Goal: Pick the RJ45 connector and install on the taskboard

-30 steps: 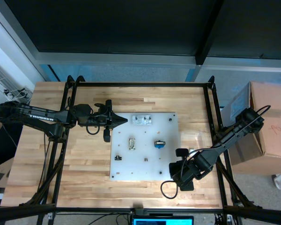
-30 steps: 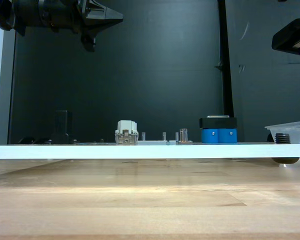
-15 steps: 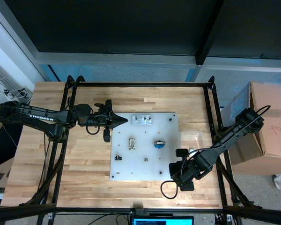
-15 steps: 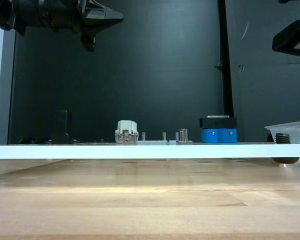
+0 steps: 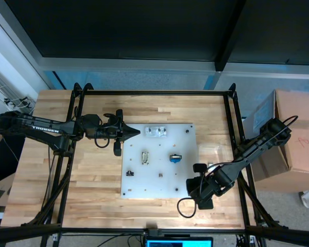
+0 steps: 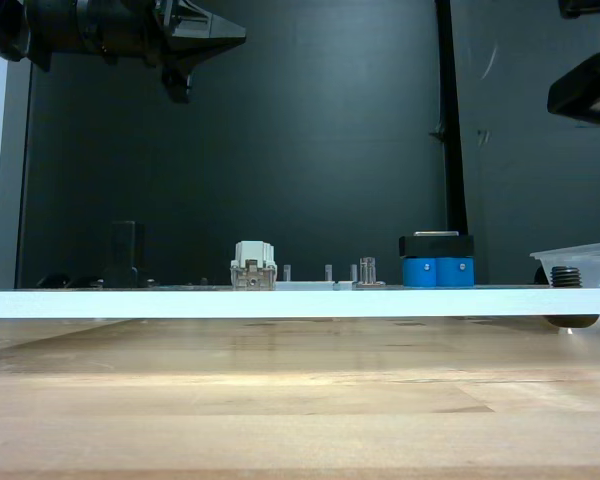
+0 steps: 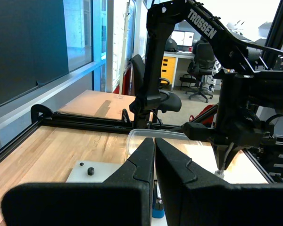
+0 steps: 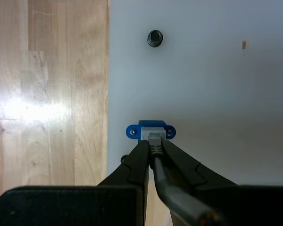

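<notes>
While the connector (image 8: pixel 154 136) sits pinched in the right gripper (image 8: pixel 154 143), high above the board (image 8: pixel 203 84), it seems lined up on the blue port (image 8: pixel 132 132) for descent. The left gripper (image 7: pixel 154 153), closed and empty, hovers at the board's far-left edge, probably keeping clear.

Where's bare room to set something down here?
Bare table left of the taskboard, toward the near edge, and the strip beyond it. Crowded: board centre's fixtures; left gripper, fingers shut, above its far-left corner; right gripper, holding the RJ45 connector, over its near-right area.
</notes>
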`<state>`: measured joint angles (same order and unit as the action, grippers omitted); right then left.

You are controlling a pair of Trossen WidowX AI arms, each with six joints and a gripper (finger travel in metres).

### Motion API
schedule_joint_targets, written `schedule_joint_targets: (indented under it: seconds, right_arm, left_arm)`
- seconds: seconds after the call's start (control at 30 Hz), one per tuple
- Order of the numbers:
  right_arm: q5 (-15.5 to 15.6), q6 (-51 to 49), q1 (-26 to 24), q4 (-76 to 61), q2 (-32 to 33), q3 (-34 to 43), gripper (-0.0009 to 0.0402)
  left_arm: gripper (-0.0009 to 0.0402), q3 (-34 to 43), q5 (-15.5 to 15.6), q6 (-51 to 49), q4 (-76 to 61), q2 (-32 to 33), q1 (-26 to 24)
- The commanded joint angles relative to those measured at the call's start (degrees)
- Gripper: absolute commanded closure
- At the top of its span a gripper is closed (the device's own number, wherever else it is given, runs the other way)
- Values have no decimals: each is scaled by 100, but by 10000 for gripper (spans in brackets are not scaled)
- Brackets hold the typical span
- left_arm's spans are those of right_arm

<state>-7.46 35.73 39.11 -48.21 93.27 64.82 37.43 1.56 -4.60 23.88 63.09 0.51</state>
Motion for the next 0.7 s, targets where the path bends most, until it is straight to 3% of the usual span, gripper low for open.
schedule_joint_targets:
  seconds: [0.03, 0.6, 0.7]
  right_arm:
    - [107, -4, 0, 57, 37, -131, 393]
    - [107, -48, 0, -13, -2, -37, 392]
    - [105, -66, 2, -13, -4, -4, 373]
  left_arm:
    - [393, 2, -2, 2, 0, 0, 2]
    - [393, 2, -2, 2, 0, 0, 2]
    - [393, 2, -2, 2, 0, 0, 0]
